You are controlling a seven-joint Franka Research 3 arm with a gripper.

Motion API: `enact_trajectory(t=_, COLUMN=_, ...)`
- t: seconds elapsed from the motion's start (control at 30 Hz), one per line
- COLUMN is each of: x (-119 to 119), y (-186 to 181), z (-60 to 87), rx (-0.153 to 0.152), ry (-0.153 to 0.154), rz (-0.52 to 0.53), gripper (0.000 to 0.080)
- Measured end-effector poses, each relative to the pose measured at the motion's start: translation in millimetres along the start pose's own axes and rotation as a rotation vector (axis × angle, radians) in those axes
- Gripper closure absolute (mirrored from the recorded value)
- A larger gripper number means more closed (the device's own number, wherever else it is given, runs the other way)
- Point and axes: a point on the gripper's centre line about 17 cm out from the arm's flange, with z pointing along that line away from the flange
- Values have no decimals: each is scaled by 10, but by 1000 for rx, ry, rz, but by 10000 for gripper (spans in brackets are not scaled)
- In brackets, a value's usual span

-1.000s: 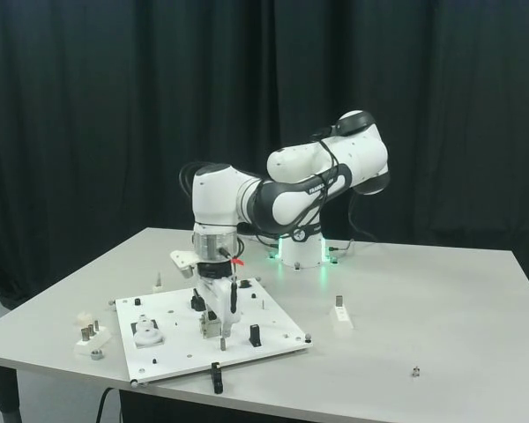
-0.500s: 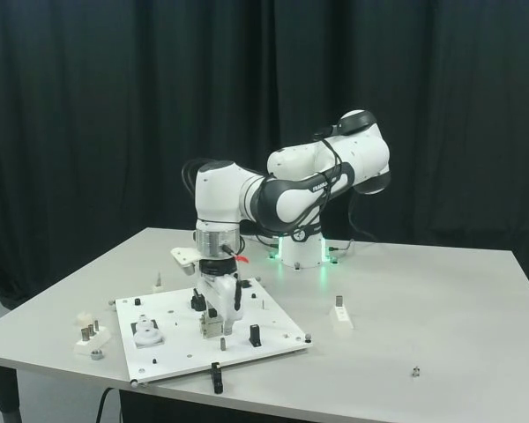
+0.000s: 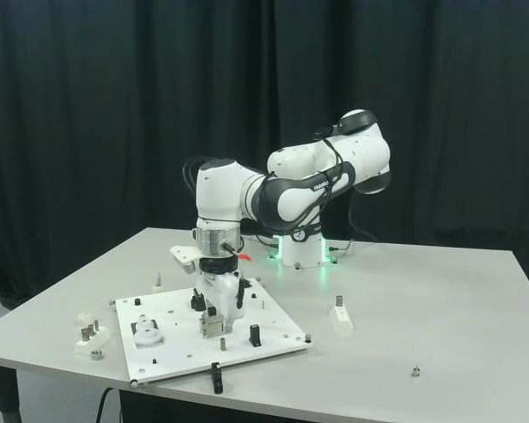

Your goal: Pick square peg 4.

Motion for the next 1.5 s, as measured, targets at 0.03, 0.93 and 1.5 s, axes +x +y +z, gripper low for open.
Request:
enact_trajectory(t=0.03, x=0, y=0, z=-4, rx=-1, ry=1, rz=-1, gripper=3)
enact_trajectory(t=0.93, x=-297, y=-56, z=-172, rx=-46, ry=-41, rz=-259, gripper=3)
enact_trajectory(t=1.5, x=-936, y=-109, z=-336, rx=-81, ry=-157, rz=-635, gripper=3)
